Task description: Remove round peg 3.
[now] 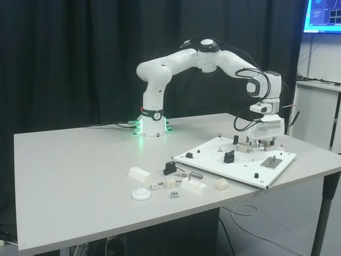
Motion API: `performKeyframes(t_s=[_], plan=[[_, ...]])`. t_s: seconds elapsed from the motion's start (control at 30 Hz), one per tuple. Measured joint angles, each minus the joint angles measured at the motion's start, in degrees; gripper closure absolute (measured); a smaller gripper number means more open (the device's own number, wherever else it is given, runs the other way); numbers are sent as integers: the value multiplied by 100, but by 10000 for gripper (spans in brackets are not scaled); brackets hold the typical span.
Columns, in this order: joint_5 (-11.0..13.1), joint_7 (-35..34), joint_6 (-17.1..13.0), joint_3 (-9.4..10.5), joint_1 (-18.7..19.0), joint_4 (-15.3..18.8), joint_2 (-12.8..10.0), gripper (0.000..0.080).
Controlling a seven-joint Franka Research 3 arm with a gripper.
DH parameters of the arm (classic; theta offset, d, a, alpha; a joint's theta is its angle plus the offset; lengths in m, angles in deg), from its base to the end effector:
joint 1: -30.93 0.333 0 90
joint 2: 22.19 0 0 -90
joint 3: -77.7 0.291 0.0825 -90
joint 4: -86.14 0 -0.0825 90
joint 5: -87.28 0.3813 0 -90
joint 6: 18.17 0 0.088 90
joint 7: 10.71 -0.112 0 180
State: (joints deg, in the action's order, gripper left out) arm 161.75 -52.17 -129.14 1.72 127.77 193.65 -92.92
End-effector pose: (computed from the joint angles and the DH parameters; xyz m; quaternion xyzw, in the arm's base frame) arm 0.5127 0.3207 0.2013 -0.9165 0.3995 -0.0217 0.0027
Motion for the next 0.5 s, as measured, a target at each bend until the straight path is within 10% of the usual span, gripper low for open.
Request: performKeyframes(t_s=[0.5], plan=[[53, -64, -17, 18, -160, -180, -1, 3]])
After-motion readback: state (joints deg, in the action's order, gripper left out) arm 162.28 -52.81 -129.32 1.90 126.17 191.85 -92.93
